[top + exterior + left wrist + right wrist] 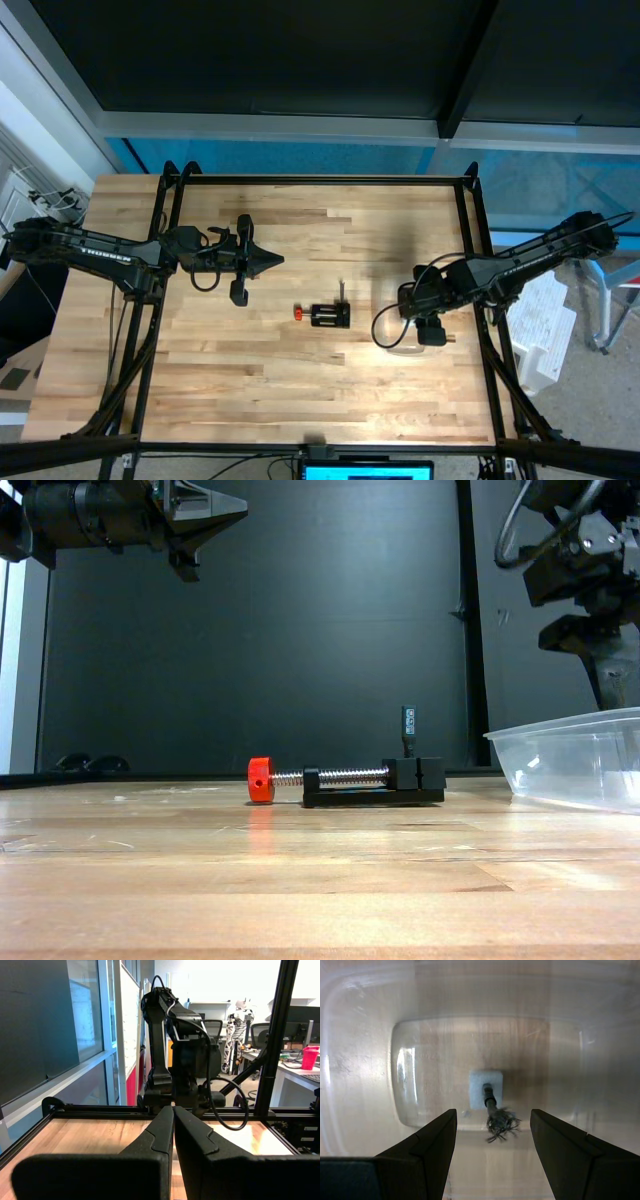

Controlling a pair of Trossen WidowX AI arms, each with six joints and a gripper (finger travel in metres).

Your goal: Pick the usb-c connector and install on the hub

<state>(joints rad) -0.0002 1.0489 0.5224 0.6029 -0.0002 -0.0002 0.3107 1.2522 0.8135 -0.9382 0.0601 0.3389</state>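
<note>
Above tray: right gripper fingers apart; left gripper high, closed

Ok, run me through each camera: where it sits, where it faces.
High: above the near edge, looking down; left claw hangs left of the hub, right claw to its right.
Low: table-top level, looking along the wood; hub mid-table, clear tray at right, both claws overhead.
Left wrist: along the shut left claw toward the right arm.
Right wrist: down through the open right claw into the tray at the usb-c connector.
Shared: high and low both show the hub.
</note>
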